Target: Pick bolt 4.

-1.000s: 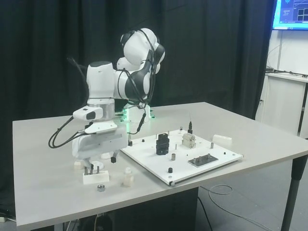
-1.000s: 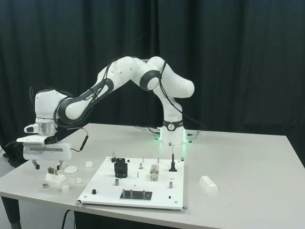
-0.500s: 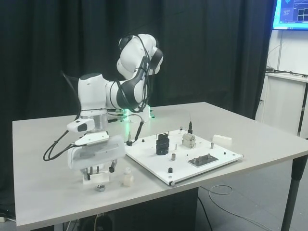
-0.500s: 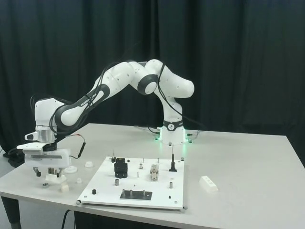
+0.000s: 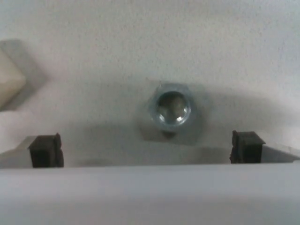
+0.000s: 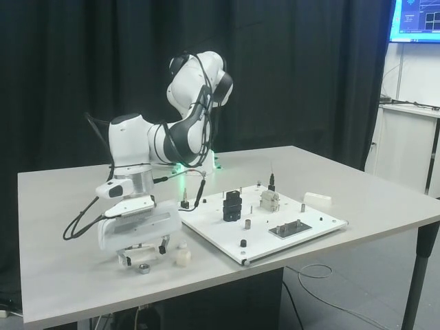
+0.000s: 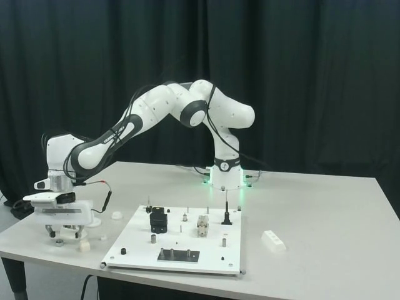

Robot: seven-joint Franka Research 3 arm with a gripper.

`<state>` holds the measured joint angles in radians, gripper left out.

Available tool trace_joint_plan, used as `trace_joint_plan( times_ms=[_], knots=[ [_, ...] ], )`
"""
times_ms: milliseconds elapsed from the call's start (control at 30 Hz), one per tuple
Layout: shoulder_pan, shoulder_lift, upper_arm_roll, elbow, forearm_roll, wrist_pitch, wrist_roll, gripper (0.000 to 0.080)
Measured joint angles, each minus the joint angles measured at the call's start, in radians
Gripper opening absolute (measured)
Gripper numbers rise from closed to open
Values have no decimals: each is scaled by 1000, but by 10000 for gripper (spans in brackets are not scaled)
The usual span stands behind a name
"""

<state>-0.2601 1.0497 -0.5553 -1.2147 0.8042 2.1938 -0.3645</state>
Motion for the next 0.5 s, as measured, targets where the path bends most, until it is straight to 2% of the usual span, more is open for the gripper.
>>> trace_joint_plan(
  times_ms=[233,500],
  knots=[
    [0,4,1,0,30,4,0,800],
    [0,4,6,1,45,5,0,800]
  ],
)
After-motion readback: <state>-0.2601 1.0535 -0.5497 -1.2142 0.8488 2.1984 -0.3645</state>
